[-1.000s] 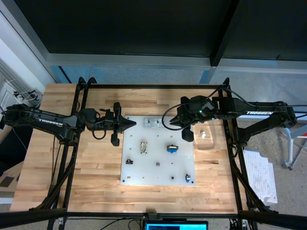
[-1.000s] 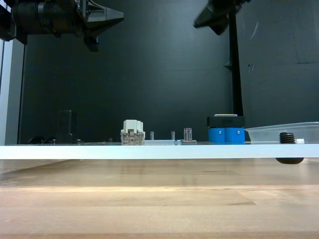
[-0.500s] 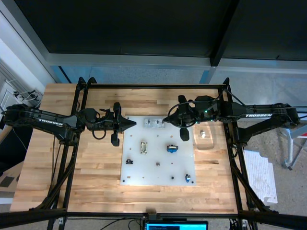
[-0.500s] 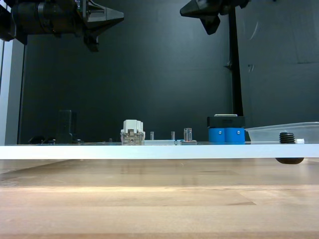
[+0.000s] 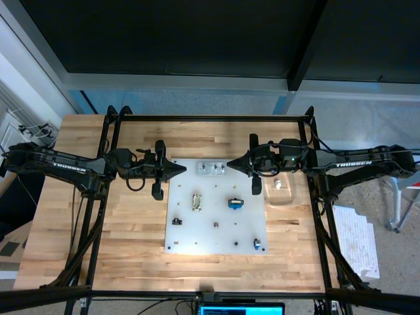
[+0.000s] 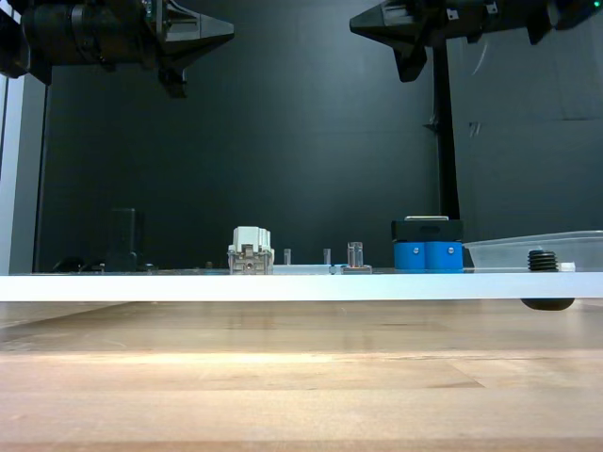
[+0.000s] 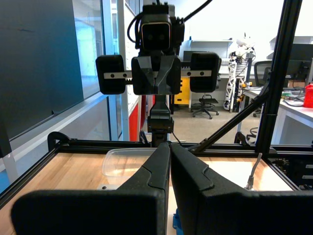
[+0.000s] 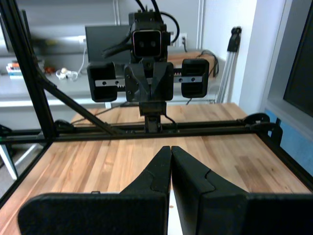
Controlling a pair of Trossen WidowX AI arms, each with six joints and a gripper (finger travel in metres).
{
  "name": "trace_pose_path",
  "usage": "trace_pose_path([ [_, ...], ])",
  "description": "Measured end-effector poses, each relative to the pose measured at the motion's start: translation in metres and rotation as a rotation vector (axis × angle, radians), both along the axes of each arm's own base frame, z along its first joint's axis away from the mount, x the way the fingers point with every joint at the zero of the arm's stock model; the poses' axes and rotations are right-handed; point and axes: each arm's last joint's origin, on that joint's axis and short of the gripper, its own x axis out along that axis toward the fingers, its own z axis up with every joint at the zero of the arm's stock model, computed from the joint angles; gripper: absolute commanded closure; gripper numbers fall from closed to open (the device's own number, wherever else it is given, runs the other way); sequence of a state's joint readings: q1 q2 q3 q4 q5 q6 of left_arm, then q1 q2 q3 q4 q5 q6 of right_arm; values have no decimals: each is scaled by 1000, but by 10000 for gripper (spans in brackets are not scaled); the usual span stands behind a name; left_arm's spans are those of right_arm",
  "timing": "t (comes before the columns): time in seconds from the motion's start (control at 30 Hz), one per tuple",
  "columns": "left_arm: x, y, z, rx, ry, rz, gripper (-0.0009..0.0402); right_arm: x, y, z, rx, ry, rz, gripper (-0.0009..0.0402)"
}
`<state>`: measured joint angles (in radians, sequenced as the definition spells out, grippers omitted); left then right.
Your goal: Pick the RJ45 connector and install on taskboard
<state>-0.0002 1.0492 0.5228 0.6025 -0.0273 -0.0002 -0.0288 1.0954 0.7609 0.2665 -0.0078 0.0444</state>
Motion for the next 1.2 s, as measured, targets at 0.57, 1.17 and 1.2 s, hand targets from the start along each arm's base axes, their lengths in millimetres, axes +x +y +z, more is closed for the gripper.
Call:
trace_pose_path([
  [0.57,0,0,0,0,0,0,393,-9,0,-27,17,-67,-5,393],
  [1.17,0,0,0,0,0,0,393,-9,0,-25,15,-71,-6,393],
  [1.2,0,0,0,0,0,0,393,-9,0,-25,15,-71,-6,393],
])
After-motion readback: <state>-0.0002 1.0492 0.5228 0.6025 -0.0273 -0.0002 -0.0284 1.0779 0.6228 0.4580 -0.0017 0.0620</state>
